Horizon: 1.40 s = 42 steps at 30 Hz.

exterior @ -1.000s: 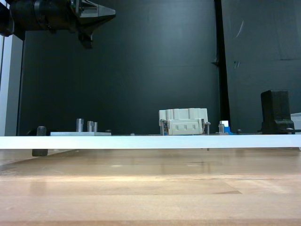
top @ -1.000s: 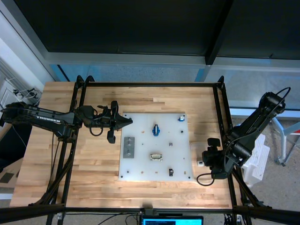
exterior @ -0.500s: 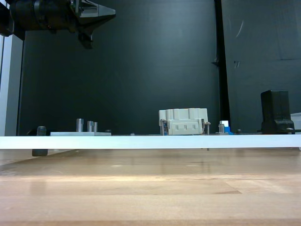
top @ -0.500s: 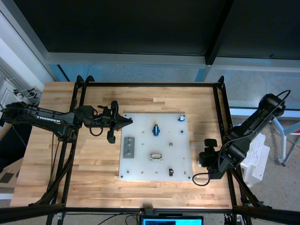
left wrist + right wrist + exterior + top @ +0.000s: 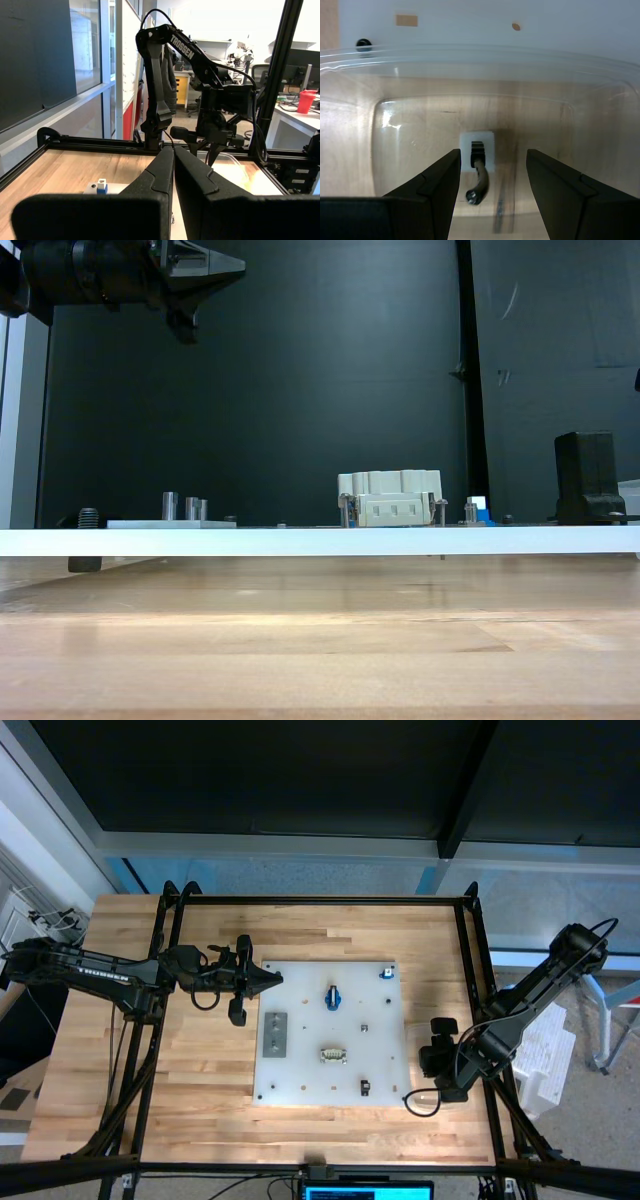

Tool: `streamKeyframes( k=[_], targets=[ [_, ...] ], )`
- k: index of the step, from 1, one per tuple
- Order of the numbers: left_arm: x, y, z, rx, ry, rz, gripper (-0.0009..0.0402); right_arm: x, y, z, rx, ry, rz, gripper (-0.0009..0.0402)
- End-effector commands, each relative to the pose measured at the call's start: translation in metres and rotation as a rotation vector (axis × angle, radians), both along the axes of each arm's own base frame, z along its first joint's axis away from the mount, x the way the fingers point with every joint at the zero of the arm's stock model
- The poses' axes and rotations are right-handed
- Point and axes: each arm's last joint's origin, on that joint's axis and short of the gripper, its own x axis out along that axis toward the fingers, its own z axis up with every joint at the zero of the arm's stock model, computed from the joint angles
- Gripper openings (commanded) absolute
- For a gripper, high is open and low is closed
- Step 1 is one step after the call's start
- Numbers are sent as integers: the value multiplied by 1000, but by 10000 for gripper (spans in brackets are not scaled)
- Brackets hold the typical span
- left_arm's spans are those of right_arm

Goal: Pick the USB connector and install on taskboard

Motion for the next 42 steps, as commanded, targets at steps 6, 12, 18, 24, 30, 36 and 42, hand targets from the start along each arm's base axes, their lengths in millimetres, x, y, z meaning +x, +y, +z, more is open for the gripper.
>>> streamKeyframes(
  k=[6, 12, 18, 24, 30, 36, 42],
  targets=[
    [0, 0, 0, 0, 0, 0, 0, 0, -2, -4, -10, 12, 7, 181],
    [0, 0, 0, 0, 0, 0, 0, -1, -3, -11, 8, 18, 10, 181],
    [0, 0, 0, 0, 0, 0, 0, -1, -4, -15, 11, 14, 9, 181],
    [0, 0, 0, 0, 0, 0, 0, -1, -4, -16, 14, 12, 9, 180],
    [0, 0, 0, 0, 0, 0, 0, -1, -3, -15, 21, 12, 9, 153],
    [0, 0, 0, 0, 1, 0, 0, -1, -3, -15, 31, 8, 12, 122],
    [0, 0, 0, 0, 0, 0, 0, -1, -3, -18, 47, -4, 13, 107]
  ],
)
